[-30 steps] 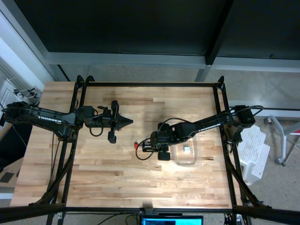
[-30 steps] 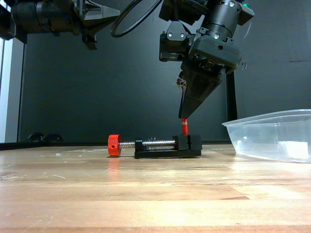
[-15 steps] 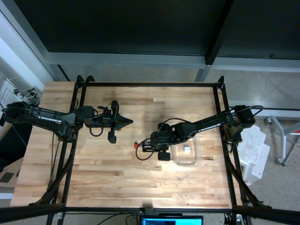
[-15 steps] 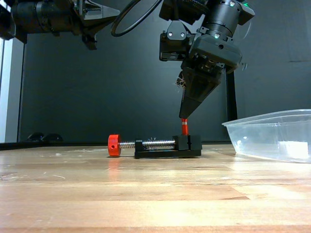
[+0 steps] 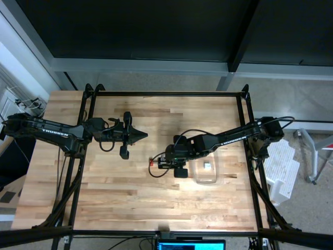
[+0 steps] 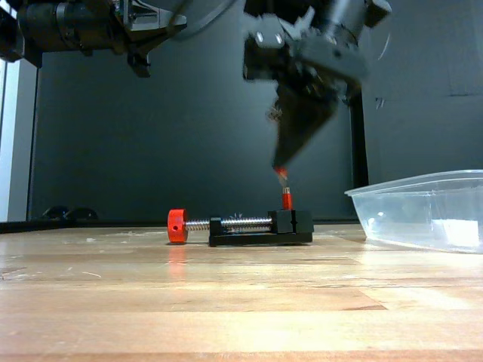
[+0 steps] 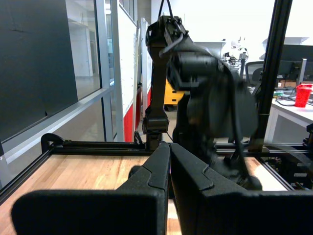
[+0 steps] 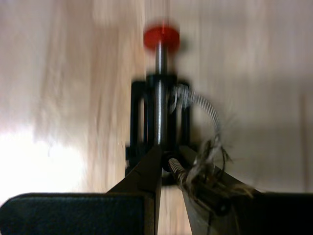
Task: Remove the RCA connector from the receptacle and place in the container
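Robotics lab: butcher-block table [image 5: 130,203] inside a black frame [image 5: 166,94], concrete floor [image 5: 291,104]; glass partition [image 7: 85,58], desk [image 7: 292,111], office chair [image 7: 250,73] beyond.

The red-topped RCA connector [image 6: 287,199] stands upright in the black receptacle [image 6: 260,227], at the end opposite its red knob. The clear container [image 6: 411,215] lies apart, at the receptacle's 3 o'clock.

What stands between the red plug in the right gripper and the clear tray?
Nothing visible: only air lies between the plug in the right gripper and the tray. The left gripper hangs over the table's left half.
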`<state>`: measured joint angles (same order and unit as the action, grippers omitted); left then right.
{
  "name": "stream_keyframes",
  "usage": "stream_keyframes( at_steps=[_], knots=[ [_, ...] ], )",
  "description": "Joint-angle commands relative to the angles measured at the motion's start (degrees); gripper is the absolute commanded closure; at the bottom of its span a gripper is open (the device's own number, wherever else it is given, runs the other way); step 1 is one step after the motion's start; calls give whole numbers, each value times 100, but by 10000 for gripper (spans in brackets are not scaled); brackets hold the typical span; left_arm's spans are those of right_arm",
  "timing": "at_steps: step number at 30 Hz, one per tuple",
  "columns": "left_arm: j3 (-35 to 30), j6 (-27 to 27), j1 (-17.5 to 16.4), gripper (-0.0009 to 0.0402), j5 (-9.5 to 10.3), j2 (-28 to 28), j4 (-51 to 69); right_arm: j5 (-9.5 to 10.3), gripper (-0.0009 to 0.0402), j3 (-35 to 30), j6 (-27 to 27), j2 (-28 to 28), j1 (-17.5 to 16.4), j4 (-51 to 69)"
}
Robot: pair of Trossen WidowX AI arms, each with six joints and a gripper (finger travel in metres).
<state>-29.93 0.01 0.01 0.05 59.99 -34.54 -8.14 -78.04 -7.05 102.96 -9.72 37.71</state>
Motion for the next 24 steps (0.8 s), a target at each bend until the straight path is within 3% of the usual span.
stream_keyframes(
  at_steps=[1,9,24],
  knots=[
    [-2,0,-2,393,-2,2,0,13,389,-269,68,-13,0,352],
    [-2,0,-2,393,-2,2,0,13,389,-776,160,-50,7,809],
    [-2,0,0,393,-2,0,0,17,389,-654,151,-221,-9,1016]
  ],
)
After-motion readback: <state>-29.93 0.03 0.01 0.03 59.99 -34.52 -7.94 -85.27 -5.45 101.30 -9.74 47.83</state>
